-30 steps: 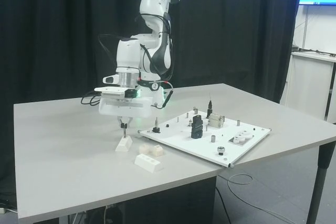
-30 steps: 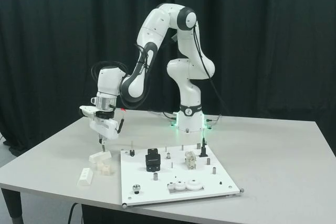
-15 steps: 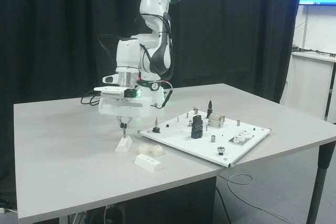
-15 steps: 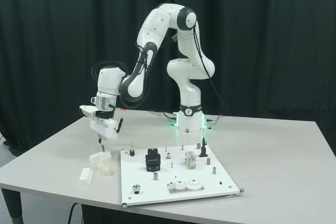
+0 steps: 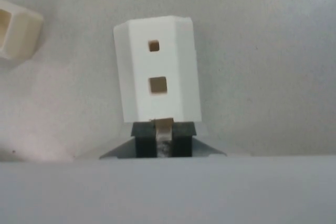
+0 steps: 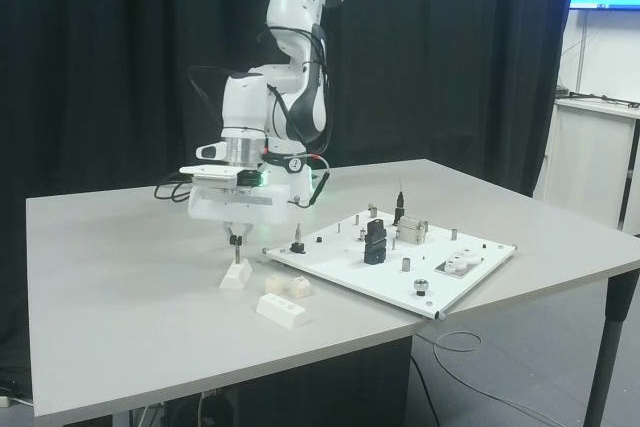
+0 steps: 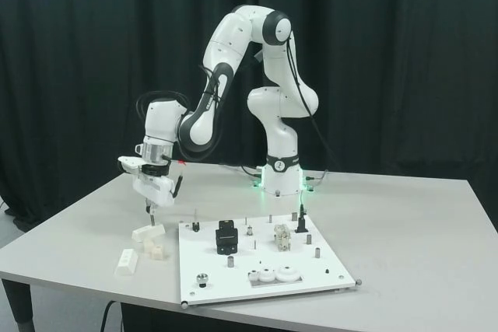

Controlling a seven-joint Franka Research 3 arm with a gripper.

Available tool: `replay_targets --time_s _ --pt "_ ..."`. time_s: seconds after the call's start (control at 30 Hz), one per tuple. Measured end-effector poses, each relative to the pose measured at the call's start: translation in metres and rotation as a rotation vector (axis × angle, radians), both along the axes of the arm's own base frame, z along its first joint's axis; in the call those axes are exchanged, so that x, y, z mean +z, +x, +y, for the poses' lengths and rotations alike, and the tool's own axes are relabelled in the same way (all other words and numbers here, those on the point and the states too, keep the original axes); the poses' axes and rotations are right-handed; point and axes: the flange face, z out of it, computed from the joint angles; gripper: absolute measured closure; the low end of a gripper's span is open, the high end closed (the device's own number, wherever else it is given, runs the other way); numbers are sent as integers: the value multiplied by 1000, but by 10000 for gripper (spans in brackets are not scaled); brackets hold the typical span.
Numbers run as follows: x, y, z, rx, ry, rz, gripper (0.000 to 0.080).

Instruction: Place square peg 2.

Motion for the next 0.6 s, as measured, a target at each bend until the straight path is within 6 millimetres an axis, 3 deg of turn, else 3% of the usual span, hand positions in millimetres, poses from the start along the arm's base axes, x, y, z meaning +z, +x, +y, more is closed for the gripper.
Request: replay_targets --time_s 0.6 --pt "-10 3 3 -14 -24 -8 746"
